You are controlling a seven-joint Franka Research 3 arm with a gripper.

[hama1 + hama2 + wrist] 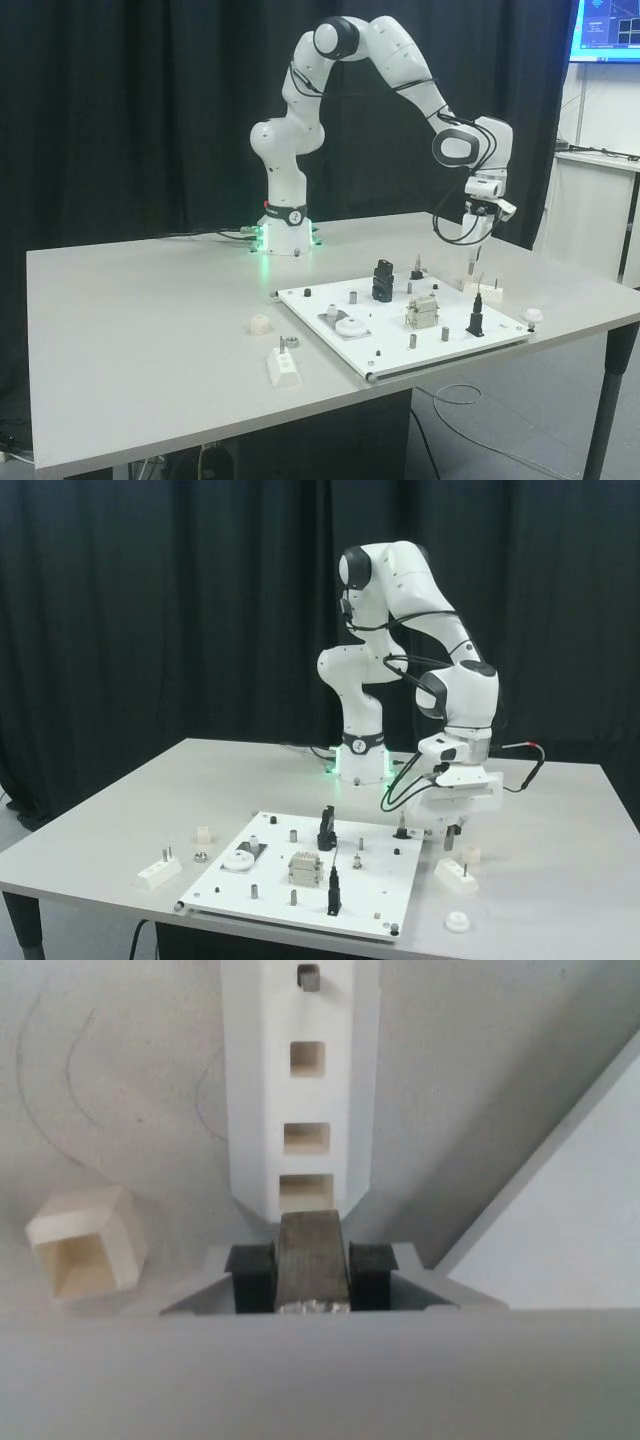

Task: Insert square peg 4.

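Clearly, you have the gripper [313, 1305] pinching the square peg [312, 1258] between its two black fingers [252, 1278], one on each flat side, so the grey bar hangs straight down and cannot twist. It hovers just above the white holder block [300, 1080], which lies on the grey table [560, 810] beside the white assembly board [310, 870], not on it. In the wrist view the block shows a row of square sockets; three stand open, and the far one already carries a small dark peg [308, 977]. Your peg's tip sits over the nearest open socket [305, 1192], which I judge to be the target. A loose white hollow cube [88, 1245] rests just beside the block, clear of the path. Squareness matters here: keep the faces parallel to the socket walls as you lower.
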